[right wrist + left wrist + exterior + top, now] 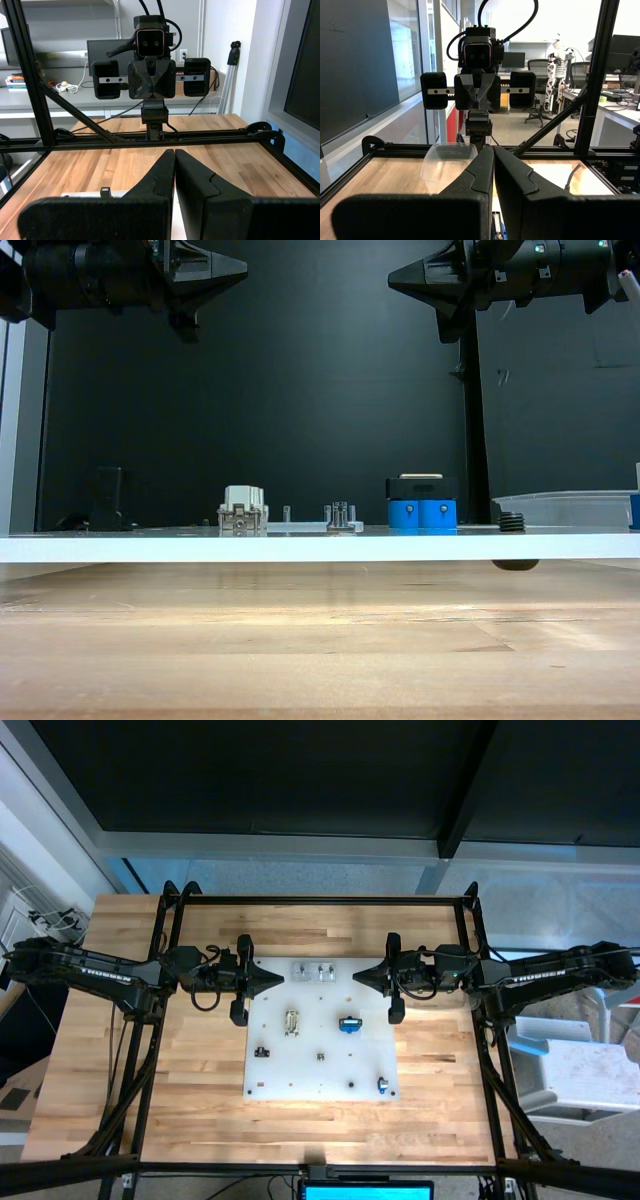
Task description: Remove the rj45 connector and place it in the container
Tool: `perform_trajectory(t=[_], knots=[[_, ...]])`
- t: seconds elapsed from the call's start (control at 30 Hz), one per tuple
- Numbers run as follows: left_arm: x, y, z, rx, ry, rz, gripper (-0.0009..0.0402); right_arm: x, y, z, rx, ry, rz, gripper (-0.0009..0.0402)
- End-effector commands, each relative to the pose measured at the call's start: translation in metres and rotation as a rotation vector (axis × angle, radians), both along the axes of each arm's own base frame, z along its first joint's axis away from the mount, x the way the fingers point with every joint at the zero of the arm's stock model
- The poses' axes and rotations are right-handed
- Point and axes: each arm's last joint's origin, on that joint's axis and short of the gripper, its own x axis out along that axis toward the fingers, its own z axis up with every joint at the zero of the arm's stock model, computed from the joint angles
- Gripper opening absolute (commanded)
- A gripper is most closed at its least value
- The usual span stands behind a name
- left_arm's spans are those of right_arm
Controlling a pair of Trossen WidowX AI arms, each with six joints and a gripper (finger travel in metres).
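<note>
Clenched and empty, the left end effector (278, 978) and right end effector (358, 976) face each other at upper centre, over the board (300, 1065).

worktop (150, 1070): satin wood | board (300, 1070): smooth white plastic | container (445, 160): clear plastic | left tool (282, 978), right tool (355, 976) above board: matt black plastic
</note>
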Motion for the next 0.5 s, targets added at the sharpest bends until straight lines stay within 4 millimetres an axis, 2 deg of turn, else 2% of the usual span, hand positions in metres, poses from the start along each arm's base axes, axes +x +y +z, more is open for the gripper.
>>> perform_trajectory(t=[0.03, 0.37, 0.5], knots=[[0.0001, 0.0001, 0.0001, 0.0, 0.0, 0.0, 0.0, 0.0001, 0.0, -0.0001, 0.0, 0.0, 0.0, 0.0], [0.0001, 0.0001, 0.0001, 0.0, 0.0, 0.0, 0.0, 0.0, 0.0001, -0.0009, 0.031, 0.011, 0.0, 0.0], [0.0002, 0.0001, 0.0, 0.0, 0.0, 0.0, 0.0, 0.0004, -0.0001, -0.0009, 0.022, 0.135, -0.011, 0.0]])
